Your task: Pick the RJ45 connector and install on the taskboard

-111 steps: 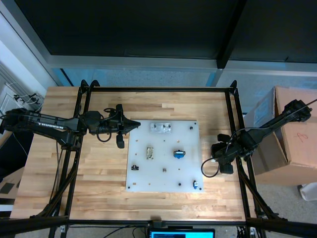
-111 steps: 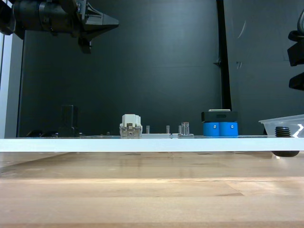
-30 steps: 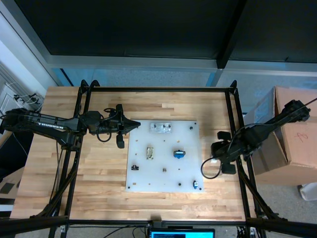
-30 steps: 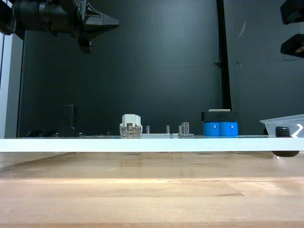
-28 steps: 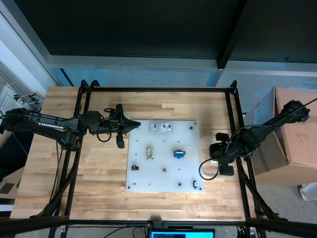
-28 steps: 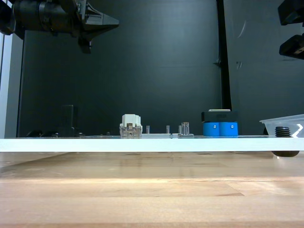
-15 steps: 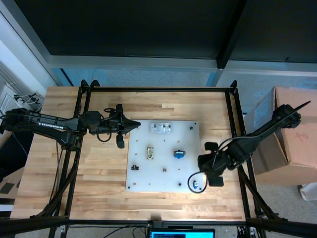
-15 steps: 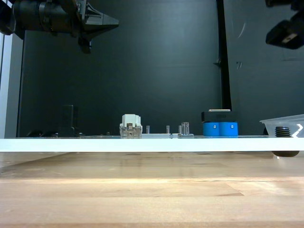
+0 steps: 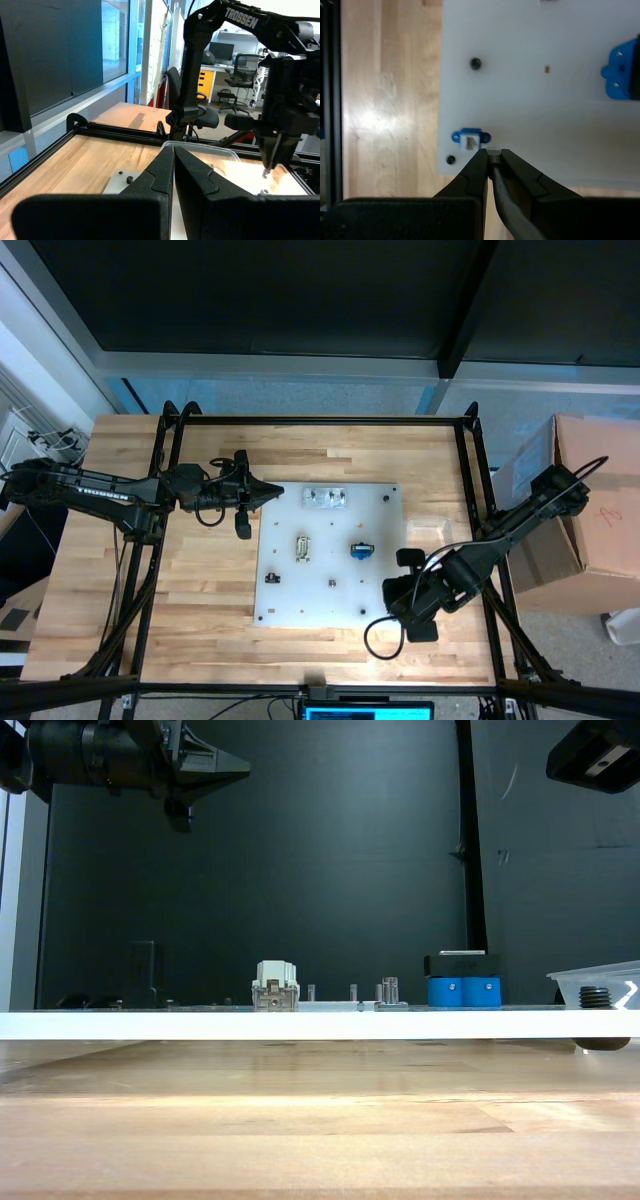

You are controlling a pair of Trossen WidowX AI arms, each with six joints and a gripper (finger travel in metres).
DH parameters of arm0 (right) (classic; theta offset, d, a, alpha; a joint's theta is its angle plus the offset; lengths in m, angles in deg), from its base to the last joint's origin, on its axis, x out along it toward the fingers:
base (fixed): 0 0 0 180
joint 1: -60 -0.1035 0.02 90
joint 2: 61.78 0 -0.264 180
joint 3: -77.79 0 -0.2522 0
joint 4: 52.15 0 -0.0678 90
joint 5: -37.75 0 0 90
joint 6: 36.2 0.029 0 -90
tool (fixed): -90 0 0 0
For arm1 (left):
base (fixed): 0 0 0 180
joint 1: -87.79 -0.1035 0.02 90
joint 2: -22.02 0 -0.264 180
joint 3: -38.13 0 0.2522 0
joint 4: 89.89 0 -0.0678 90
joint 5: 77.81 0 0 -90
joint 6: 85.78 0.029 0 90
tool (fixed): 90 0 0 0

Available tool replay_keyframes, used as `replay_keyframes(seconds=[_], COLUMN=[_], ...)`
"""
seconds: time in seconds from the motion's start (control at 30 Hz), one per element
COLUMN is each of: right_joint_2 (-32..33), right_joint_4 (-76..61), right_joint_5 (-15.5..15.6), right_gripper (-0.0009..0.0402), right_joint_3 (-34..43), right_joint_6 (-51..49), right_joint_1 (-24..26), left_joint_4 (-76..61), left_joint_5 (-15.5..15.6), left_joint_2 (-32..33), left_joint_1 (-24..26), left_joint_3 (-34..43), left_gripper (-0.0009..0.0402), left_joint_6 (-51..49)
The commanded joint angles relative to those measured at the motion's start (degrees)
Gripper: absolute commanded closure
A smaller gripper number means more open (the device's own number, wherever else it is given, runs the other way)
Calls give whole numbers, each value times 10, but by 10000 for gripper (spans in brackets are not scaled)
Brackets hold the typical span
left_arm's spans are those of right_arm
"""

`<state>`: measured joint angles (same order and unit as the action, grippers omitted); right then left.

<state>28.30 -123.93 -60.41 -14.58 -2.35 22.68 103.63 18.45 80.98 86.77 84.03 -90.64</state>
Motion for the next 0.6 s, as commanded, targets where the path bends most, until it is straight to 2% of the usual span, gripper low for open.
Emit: replay_keyframes(seconds=[0.03, 0.13, 0.6], right_joint_2=[5, 5, 12], right_joint_4=[13, 15, 24], right_joint_5=[0, -14, -28], right_gripper=[393, 393, 393], right_joint_3=[-1, -1, -22], right_joint_6=[6, 15, 14], right_joint_1=[-9, -17, -30], left_joint_4=[0, 0, 0], left_joint_5=[0, 0, 0], left_joint_2=[0, 0, 0], left_joint_1=[0, 0, 0], left_joint_3=[0, 0, 0], left_gripper=[393, 393, 393], left_joint_6=[0, 0, 0])
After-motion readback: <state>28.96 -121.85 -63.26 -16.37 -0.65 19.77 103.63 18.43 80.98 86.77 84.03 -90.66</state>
